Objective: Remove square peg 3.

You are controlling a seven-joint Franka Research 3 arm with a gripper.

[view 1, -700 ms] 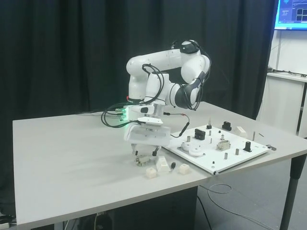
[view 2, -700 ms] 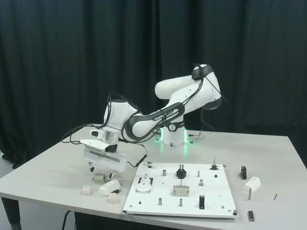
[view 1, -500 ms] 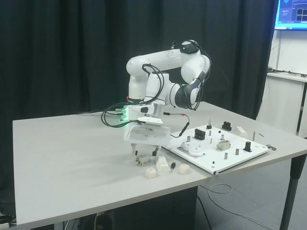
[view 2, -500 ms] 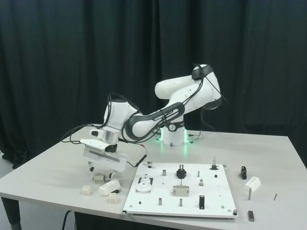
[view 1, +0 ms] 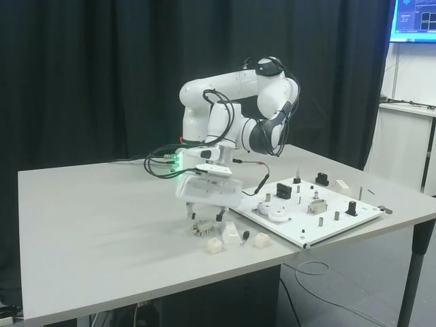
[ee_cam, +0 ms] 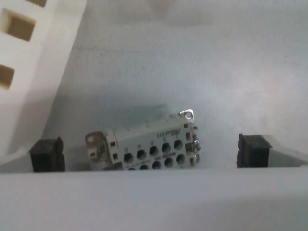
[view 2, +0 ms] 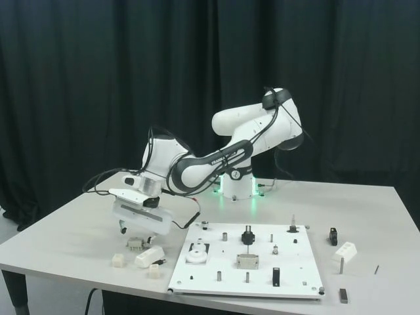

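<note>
My gripper [ee_cam: 149, 152] is open, its two black fingertips [ee_cam: 46, 154] standing wide apart. Between and below them a grey multi-pin connector [ee_cam: 144, 149] lies on the table, free of both fingertips. From the room views the gripper [view 1: 204, 215] [view 2: 136, 233] hangs just above that connector [view 1: 199, 228] [view 2: 136, 244], to the left of the white board [view 1: 340, 221] [view 2: 216, 279]. A white block with square holes [ee_cam: 29, 72] lies close beside the connector. No peg is between the fingers.
Three small white parts [view 1: 214, 246] [view 1: 232, 234] [view 1: 261, 239] lie near the table's front edge beside the connector. The board carries several black and grey fittings and pegs. More small parts [view 2: 345, 250] lie to the right of the board.
The hand has risen a little above the connector. The connector and the white parts have stayed where they were.
</note>
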